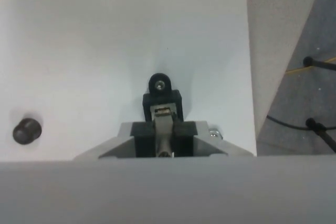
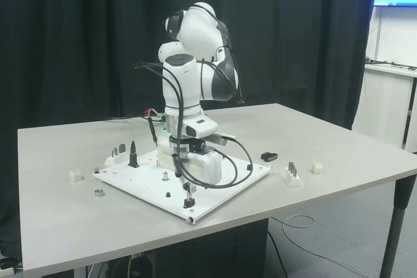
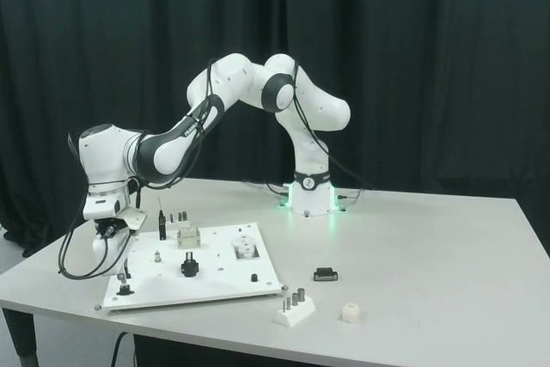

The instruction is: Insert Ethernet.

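Gripper [image 1: 164, 148] pinching Ethernet plug [image 1: 163, 124] above black socket [image 1: 162, 100] at board's [image 1: 105, 51] 7 o'clock corner; keep vertical, descend slowly.

Arm [image 3: 215, 100]: smooth glossy white plastic shell, black matt joint bands. Board [image 2: 221, 183]: flat white panel, smooth and matt. Table [image 3: 430, 247]: grey top, matt and even. Socket block [image 1: 162, 106]: black matt plastic. Ethernet plug [image 1: 162, 124]: grey, appears metallic. Backdrop curtain [image 3: 412, 49]: black cloth, folded.
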`<control>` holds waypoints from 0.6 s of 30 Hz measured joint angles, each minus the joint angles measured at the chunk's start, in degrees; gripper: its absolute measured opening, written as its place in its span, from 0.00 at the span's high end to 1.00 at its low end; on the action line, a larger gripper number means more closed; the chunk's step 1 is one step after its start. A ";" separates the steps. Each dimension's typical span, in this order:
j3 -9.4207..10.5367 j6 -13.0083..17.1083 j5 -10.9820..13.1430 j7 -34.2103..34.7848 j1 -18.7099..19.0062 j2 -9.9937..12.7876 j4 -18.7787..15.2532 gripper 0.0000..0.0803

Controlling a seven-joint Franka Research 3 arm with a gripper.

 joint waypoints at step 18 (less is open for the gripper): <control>-4.47 -7.56 -0.04 0.01 1.87 -0.05 4.90 0.05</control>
